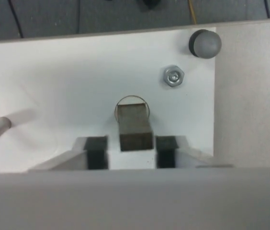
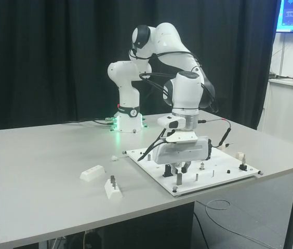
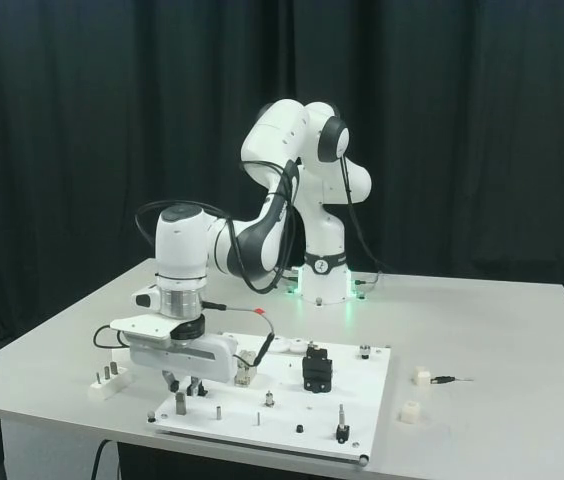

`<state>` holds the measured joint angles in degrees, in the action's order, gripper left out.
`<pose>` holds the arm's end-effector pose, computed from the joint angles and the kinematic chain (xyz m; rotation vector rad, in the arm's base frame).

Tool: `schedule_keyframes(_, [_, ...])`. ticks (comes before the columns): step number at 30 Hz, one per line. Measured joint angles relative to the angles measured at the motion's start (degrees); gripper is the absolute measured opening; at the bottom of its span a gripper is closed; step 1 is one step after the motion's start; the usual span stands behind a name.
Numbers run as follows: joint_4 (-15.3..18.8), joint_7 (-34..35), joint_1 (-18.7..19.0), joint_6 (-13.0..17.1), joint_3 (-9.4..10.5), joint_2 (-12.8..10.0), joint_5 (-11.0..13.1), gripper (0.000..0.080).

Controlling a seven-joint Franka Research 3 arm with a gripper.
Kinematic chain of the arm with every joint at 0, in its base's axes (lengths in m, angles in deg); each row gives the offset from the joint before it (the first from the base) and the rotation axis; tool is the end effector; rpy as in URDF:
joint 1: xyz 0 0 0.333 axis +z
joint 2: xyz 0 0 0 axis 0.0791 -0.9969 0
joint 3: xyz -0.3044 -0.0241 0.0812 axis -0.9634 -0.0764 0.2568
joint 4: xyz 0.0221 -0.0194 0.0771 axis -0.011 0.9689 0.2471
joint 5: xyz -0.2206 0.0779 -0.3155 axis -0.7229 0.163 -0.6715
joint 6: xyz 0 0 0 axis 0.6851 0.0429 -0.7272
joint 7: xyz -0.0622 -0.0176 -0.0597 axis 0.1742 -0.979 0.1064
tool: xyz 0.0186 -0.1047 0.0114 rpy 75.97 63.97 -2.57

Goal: Insert square peg 4.

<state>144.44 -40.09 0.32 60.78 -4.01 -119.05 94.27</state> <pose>0.7100 -0.1273 0.2403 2.8225 -1.2801 0.1005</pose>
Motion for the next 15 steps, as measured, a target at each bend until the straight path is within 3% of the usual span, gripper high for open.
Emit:
schedule_keyframes(1, [0.0,0.0,0.0,0.0,0.0,0.0,0.0,0.0149])
schedule_keyframes(2, [0.0,0.0,0.0,0.0,0.0,0.0,0.0,0.0225])
schedule_keyframes(11, [0.0,0.0,0.0,0.0,0.0,0.0,0.0,0.0225])
schedule_keyframes(12, [-0.1,-0.1,0.0,0.0,0.0,0.0,-0.1,0.0755])
schedule_keyframes(15, [-0.1,-0.1,0.0,0.0,0.0,0.0,-0.2,0.0755])
